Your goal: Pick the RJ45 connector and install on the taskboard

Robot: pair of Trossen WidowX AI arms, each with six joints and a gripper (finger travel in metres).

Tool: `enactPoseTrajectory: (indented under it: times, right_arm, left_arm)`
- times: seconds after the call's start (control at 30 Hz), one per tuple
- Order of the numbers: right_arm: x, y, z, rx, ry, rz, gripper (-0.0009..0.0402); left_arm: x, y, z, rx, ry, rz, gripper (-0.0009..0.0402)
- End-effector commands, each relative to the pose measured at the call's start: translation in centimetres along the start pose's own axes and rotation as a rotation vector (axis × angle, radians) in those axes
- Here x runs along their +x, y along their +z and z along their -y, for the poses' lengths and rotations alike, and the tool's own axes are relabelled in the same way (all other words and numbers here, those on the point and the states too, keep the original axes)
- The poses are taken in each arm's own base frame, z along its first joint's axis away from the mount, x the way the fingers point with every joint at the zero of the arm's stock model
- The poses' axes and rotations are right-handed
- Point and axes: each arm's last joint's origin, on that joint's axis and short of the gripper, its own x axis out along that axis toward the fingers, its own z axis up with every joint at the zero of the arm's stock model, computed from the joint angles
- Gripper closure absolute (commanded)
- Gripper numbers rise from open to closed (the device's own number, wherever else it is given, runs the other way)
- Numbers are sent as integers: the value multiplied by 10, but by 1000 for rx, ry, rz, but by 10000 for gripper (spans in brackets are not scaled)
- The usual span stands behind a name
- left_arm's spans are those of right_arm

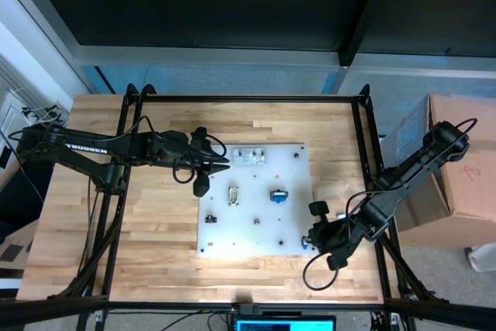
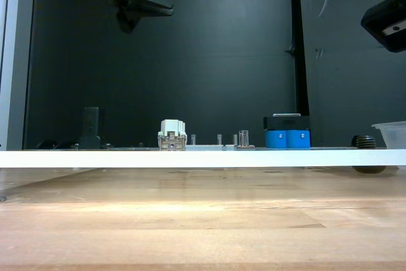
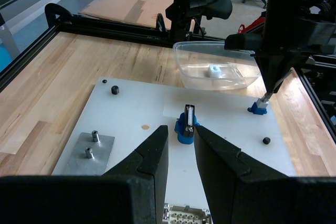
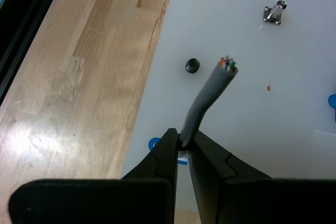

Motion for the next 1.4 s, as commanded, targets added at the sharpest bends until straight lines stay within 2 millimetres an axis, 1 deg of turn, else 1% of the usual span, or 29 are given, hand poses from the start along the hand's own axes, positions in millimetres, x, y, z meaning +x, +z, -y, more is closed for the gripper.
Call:
enactPoseTrajectory:
  times: [0.03, 0.37, 0.43, 0.77, 0.87, 1.0, 1.17, 1.3, 1.4]
  right_arm:
    - [3, -4, 0, -7, 4, -31, 393]
    - [-3, -1, 1, 3, 14, -10, 392]
    - [-5, 1, 0, 5, 18, -2, 387]
    - [-12, 6, 1, 14, 28, 22, 318]
    - [-17, 10, 1, 20, 36, 39, 292]
    - [-27, 14, 3, 29, 32, 32, 254]
    - [-47, 16, 10, 55, 48, 72, 215]
    - [-72, 18, 23, 100, 64, 167, 201]
    - [-88, 21, 40, 131, 34, 243, 201]
  left_arm:
    - [0, 0, 0, 0, 0, 1, 328]
    - [0, 0, 0, 0, 0, 1, 328]
    - [0, 0, 0, 0, 0, 1, 328]
    - [0, 0, 0, 0, 0, 1, 328]
    - [0, 0, 0, 0, 0, 1, 328]
    - [0, 0, 0, 0, 0, 1, 328]
    - [0, 0, 0, 0, 0, 1, 328]
    - [0, 0, 0, 0, 0, 1, 328]
    - [0, 0, 0, 0, 0, 1, 328]
